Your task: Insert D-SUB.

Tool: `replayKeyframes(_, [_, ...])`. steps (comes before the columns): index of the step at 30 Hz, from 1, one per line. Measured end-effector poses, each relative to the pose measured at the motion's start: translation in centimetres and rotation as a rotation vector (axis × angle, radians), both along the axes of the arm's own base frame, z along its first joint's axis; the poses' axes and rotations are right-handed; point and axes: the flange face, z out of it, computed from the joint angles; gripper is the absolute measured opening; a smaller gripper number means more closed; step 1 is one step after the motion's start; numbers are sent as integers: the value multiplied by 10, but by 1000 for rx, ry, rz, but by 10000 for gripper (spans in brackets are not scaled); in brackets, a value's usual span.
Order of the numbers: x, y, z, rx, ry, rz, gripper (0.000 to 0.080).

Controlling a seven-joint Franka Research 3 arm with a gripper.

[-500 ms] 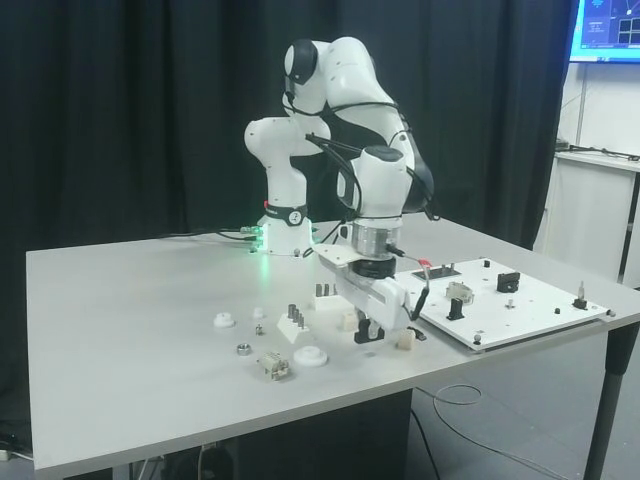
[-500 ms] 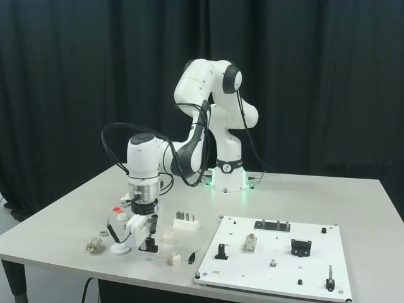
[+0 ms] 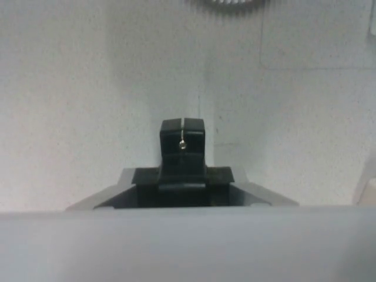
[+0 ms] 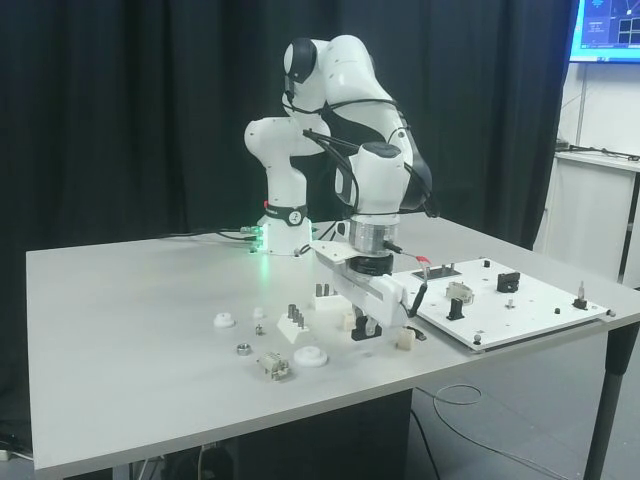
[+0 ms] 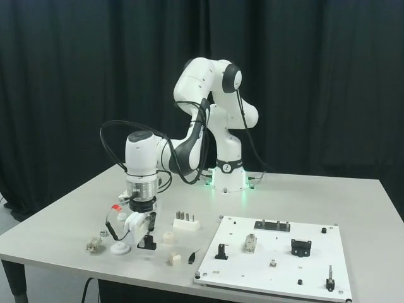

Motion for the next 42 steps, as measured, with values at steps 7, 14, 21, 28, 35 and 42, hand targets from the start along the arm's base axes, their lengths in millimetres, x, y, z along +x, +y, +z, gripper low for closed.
replayKeyframes(7, [0,0,0,0,0,2,153])
replayKeyframes(14, [0,0,1,-1,-1,4,153])
replayKeyframes(21, [0,-2,2,-2,-1,8,153])
replayKeyframes(28, [0,-3,3,-4,-2,9,153])
replayKeyframes(35, [0,-5,4,-6,-4,10,153])
replayKeyframes(42, [0,-6,6,-7,-7,16,153])
